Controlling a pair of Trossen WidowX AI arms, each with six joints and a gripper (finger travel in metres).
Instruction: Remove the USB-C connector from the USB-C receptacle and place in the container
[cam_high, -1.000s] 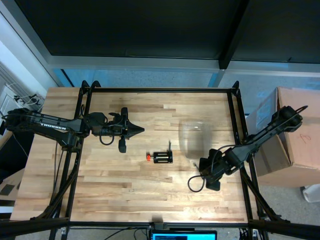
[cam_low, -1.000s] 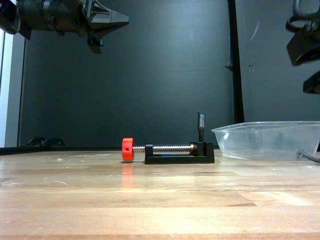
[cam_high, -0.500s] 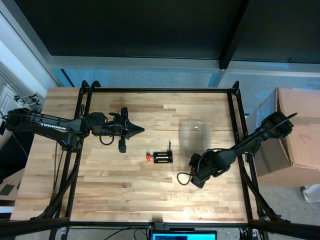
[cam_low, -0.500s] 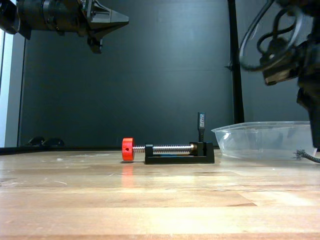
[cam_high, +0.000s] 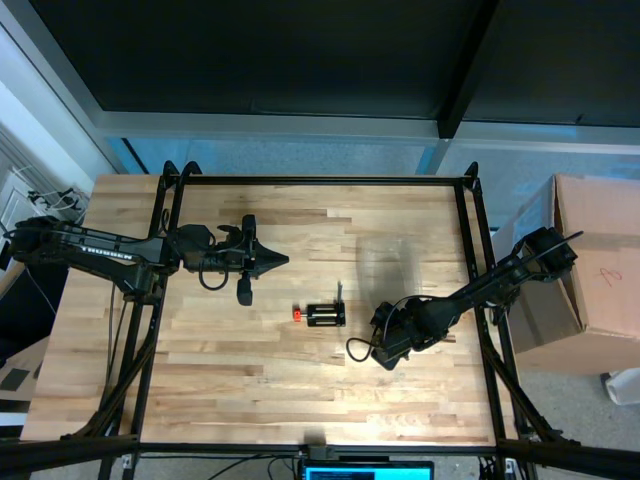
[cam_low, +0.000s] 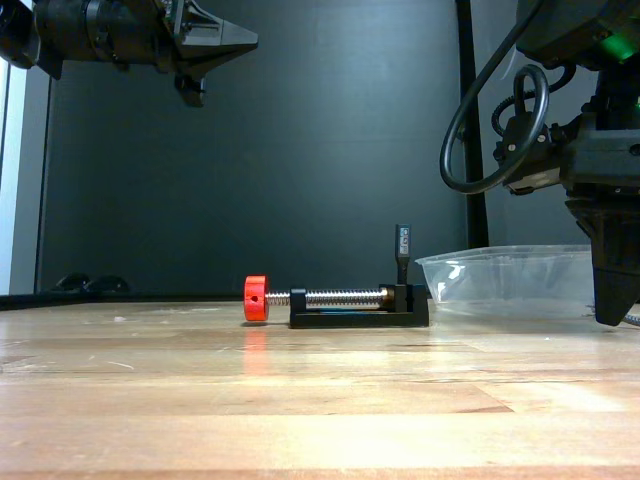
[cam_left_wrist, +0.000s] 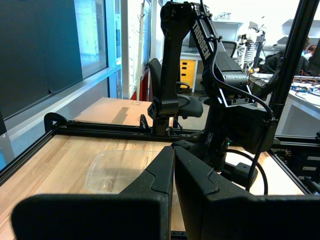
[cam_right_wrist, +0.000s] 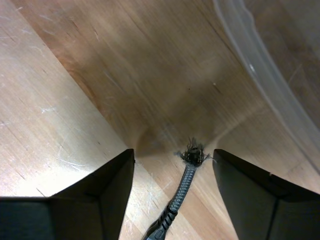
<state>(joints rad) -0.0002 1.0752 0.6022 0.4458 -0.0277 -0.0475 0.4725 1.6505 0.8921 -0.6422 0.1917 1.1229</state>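
Observation:
The USB-C connector (cam_low: 402, 243) stands upright, seated in the receptacle of a black clamp fixture (cam_low: 358, 306) with a red knob (cam_high: 297, 314); no gripper touches it. The clear container (cam_low: 520, 280) sits just right of the fixture (cam_high: 326, 316). My right gripper (cam_right_wrist: 173, 152) points down at the wood beside the container's rim (cam_right_wrist: 265, 75), open, with only a frayed braided cable end (cam_right_wrist: 192, 153) lying between its fingers. It hangs low at the right (cam_low: 612, 315), right of the fixture (cam_high: 384, 350). My left gripper (cam_high: 275, 260) hovers high at the left (cam_low: 235, 42), shut and holding nothing (cam_left_wrist: 173, 150).
A black frame rail (cam_high: 467, 260) borders the table at the right, with a cardboard box (cam_high: 590, 270) beyond it. A looped black cable (cam_low: 490, 130) hangs from the right arm. Bare wood lies in front of the fixture.
My right arm has swung left and come down close to the table beside the container. The connector stays in its receptacle and the left arm has not moved.

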